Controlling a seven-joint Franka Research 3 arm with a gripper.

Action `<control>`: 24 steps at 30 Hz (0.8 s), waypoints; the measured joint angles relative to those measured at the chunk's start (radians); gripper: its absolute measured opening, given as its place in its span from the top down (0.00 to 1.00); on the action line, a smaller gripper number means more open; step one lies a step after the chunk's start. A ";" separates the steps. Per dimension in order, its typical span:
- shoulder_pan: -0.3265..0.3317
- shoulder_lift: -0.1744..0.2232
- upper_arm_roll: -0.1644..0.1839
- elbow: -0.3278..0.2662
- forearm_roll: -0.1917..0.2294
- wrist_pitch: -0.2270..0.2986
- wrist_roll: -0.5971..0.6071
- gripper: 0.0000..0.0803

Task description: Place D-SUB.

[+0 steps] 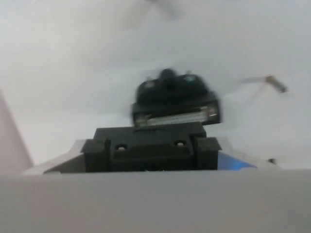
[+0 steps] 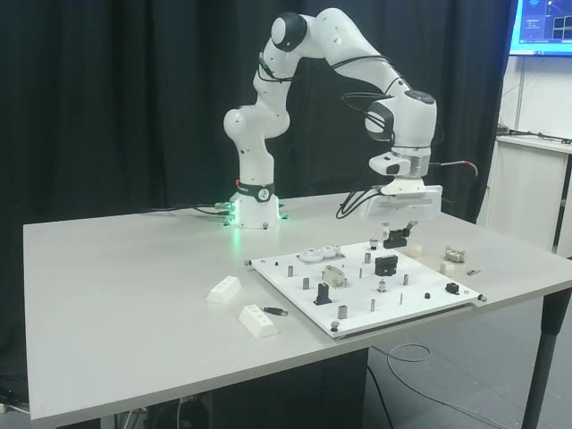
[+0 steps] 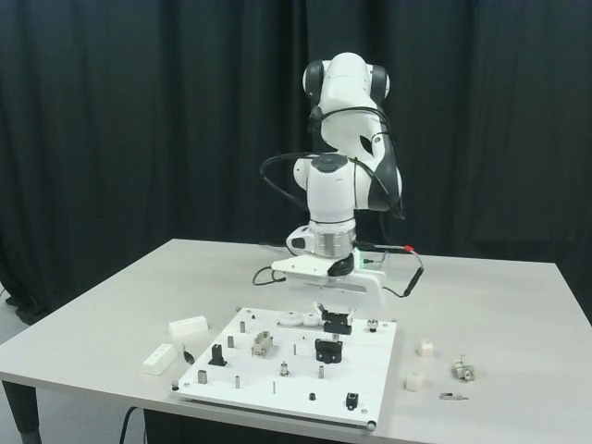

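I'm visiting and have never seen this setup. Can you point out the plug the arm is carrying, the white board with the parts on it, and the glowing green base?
D-SUB (image 1: 175, 99): wrist view, black plug body.
White board (image 3: 365, 384): second room view, bare corner area.
Arm base (image 2: 253, 212): first room view, green-lit foot.

I've got the arm (image 3: 344, 185) up on screen, glossy white plastic shells catching the light. The plug (image 1: 176, 99) in the wrist view looks like matt black plastic with a shiny metal face. The board (image 3: 361, 388) under it reads smooth, white and slightly glossy. The table (image 2: 116, 286) is matt grey. Behind hangs a black cloth curtain (image 3: 139, 120), soft and folded.
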 joint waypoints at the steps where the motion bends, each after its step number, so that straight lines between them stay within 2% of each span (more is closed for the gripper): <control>1: 0.004 0.000 0.003 0.000 0.003 0.000 0.002 0.53; 7: 0.038 0.000 0.024 0.001 0.025 0.002 0.034 0.53; 14: 0.094 0.001 0.043 0.001 0.027 0.007 0.105 0.53; 24: 0.179 0.019 0.048 0.001 0.025 0.040 0.205 0.53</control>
